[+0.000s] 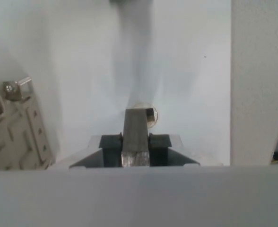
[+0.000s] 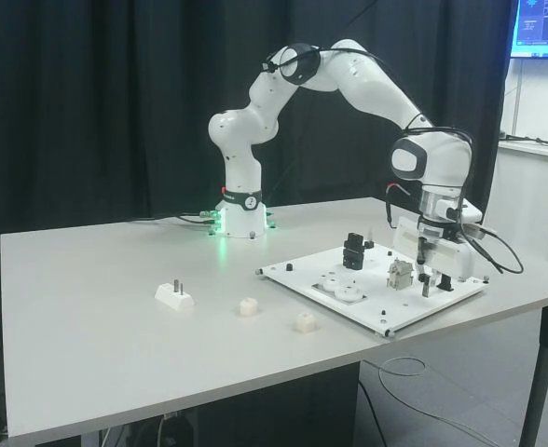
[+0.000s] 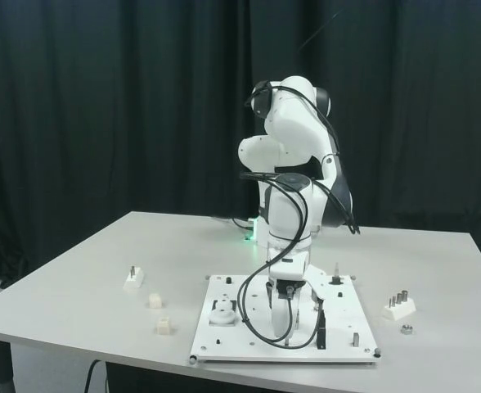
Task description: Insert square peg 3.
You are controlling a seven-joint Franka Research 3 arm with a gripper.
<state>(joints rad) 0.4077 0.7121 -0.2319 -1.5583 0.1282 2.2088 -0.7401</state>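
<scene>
Two fingers of the gripper (image 1: 135,142) clamp the grey square peg (image 1: 135,135) upright above the white board (image 2: 376,289). One small white holder (image 3: 399,307) beside that board carries upright pegs.

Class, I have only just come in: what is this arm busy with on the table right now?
The white Franka arm's gripper is shut on a grey square metal peg, holding it upright above the white assembly board on the grey table. In the wrist view the peg's tip sits by a small round hole. Whether it has entered cannot be told.
</scene>
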